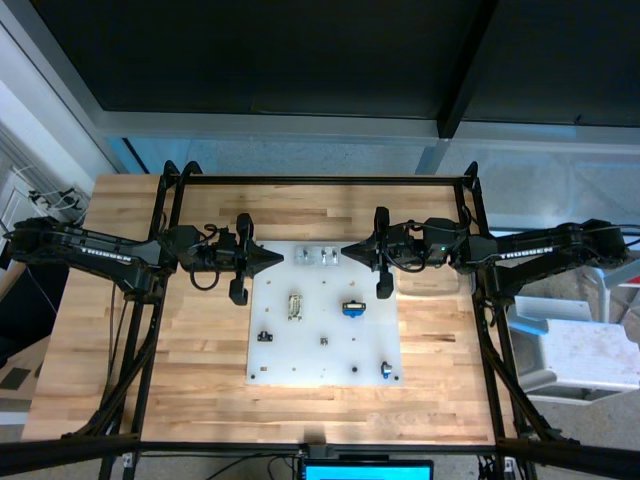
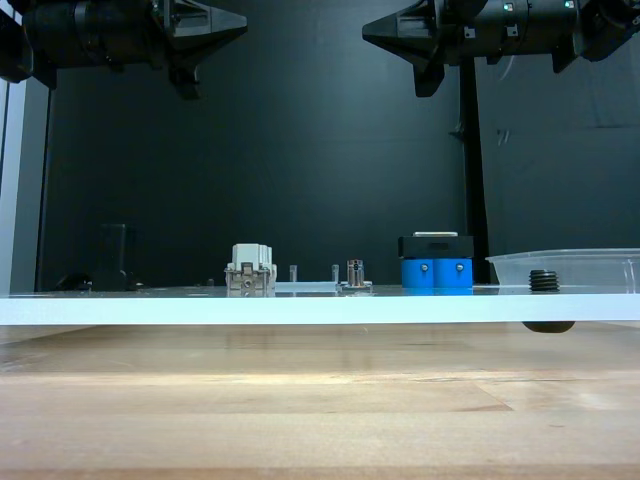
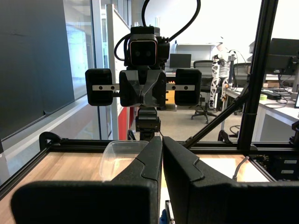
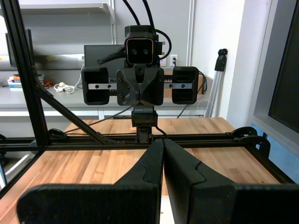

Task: Remove the rj45 connector and place it in the container

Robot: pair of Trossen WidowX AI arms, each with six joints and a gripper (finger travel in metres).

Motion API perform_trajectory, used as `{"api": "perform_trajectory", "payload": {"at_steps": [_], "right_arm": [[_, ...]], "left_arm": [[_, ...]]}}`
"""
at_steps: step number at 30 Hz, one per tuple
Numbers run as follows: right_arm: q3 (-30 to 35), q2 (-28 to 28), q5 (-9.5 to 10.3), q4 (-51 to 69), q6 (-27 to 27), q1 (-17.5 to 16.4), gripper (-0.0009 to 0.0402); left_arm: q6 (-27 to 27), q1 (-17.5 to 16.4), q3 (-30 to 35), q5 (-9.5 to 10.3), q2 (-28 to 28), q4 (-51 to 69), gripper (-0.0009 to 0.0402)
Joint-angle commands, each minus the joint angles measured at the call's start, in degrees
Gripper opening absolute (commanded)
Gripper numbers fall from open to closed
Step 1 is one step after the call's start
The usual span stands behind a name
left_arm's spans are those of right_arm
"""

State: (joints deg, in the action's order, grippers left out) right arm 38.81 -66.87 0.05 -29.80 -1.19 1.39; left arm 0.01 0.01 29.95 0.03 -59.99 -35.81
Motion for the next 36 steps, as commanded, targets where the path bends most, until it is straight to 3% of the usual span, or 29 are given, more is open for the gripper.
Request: {"api": "perform_trajectory", "payload": {"at_steps": [1, 15, 18, 20, 22, 36], "right_arm": [[0.0, 0.0, 0.0, 0.0, 0.0, 0.0, 0.0], [0.0, 0.0, 0.0, 0.0, 0.0, 0.0, 0.0], [0.0, 0.0, -1.07, 1.3, -0.1, -0.2, 0.0], [0.0, 0.4, -3.43, 4.0, -0.1, -0.2, 0.0], [0.0, 0.7, -4.59, 7.1, -0.3, -0.3, 0.0], [2.0, 3.8, -4.59, 30.5, -2.9, -4.5, 0.0]], "left_arm": [[0.0, 0.0, 0.0, 0.0, 0.0, 0.0, 0.0], [0.0, 0.0, 0.0, 0.0, 0.0, 0.0, 0.0], [0.0, 0.0, 0.0, 0.0, 0.0, 0.0, 0.0], [0.0, 0.0, 0.0, 0.0, 0.0, 0.0, 0.0], [0.0, 0.0, 0.0, 0.0, 0.0, 0.0, 0.0], [0.0, 0.0, 0.0, 0.0, 0.0, 0.0, 0.0]]}}
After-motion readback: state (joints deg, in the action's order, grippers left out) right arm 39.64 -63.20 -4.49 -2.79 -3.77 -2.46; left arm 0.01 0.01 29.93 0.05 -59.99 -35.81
